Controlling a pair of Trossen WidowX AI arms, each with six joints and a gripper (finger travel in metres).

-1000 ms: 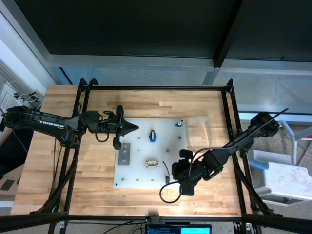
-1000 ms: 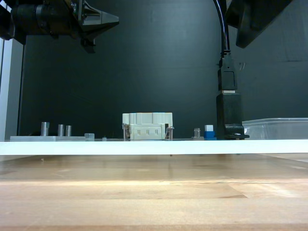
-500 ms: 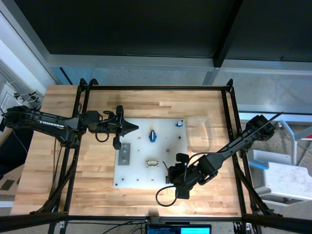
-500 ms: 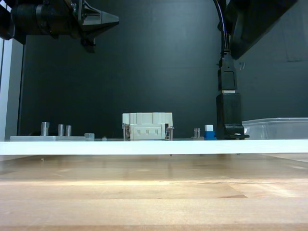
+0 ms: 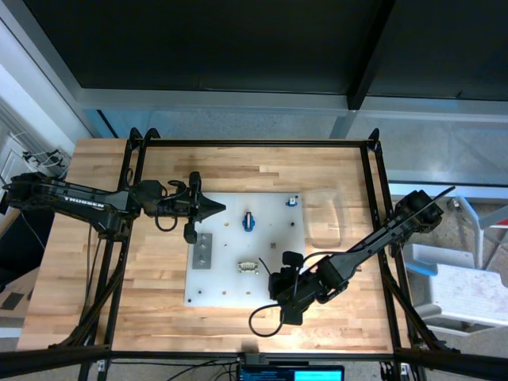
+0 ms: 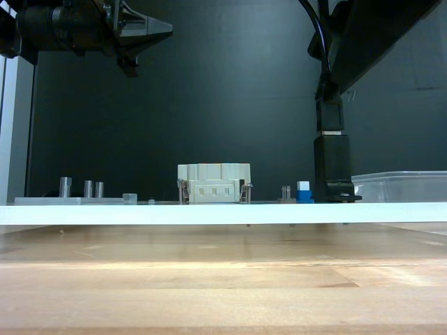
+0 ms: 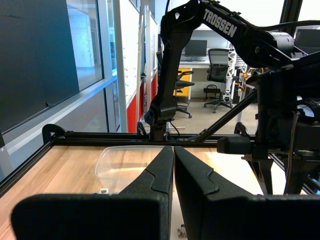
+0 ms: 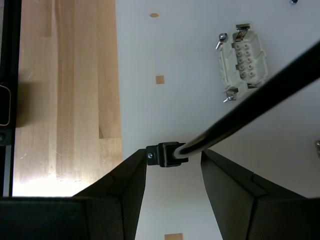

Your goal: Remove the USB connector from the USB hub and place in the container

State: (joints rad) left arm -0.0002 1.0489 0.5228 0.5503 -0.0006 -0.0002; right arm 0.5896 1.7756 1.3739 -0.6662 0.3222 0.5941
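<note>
Right gripper (image 8: 173, 153) straddles USB hub (image 6: 330, 167), gaps on both sides; multi-pin socket (image 6: 213, 183) stands leftward, container (image 6: 401, 185) rightward; left gripper (image 5: 217, 207) well apart.

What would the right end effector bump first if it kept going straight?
Likely the black plug, between the right end effector's open fingers over the white board; depth unclear. The left end effector hangs shut by the board's far-left corner.

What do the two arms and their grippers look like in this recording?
Both arms are black, slim and jointed; the left arm carries white TROSSEN lettering. The left gripper, over the board's far-left corner, has tapered black fingers; the right gripper, above the USB hub, has the same.
</note>
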